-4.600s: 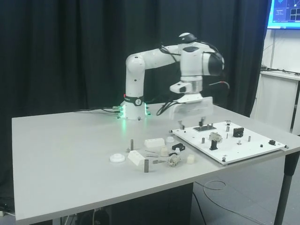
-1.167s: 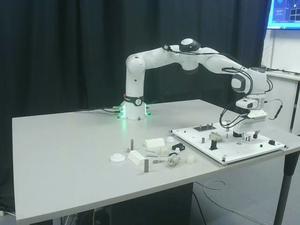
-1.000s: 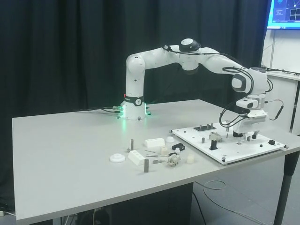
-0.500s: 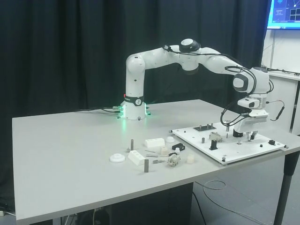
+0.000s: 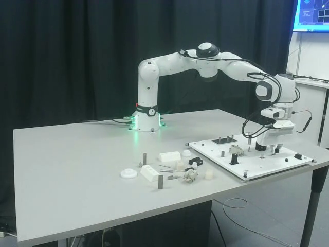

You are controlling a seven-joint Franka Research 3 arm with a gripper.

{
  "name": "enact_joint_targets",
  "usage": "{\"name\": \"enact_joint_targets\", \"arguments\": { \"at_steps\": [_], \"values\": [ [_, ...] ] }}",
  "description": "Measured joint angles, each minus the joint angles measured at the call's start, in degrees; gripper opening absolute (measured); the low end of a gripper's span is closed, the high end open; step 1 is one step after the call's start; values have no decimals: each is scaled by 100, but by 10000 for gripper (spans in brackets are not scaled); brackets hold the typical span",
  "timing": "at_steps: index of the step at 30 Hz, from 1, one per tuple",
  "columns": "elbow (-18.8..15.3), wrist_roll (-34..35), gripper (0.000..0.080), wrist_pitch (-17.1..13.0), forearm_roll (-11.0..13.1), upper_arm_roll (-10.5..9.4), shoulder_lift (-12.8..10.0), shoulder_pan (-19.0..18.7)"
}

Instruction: Remove square peg 2.

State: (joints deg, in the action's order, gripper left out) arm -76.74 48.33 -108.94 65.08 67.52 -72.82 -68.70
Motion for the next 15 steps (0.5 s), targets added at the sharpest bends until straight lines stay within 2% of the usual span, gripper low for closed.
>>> {"name": "enact_joint_targets", "arguments": {
  "at_steps": [15],
  "values": [
    [22, 10, 74, 99, -18, 0, 90, 46]
  ]
}}
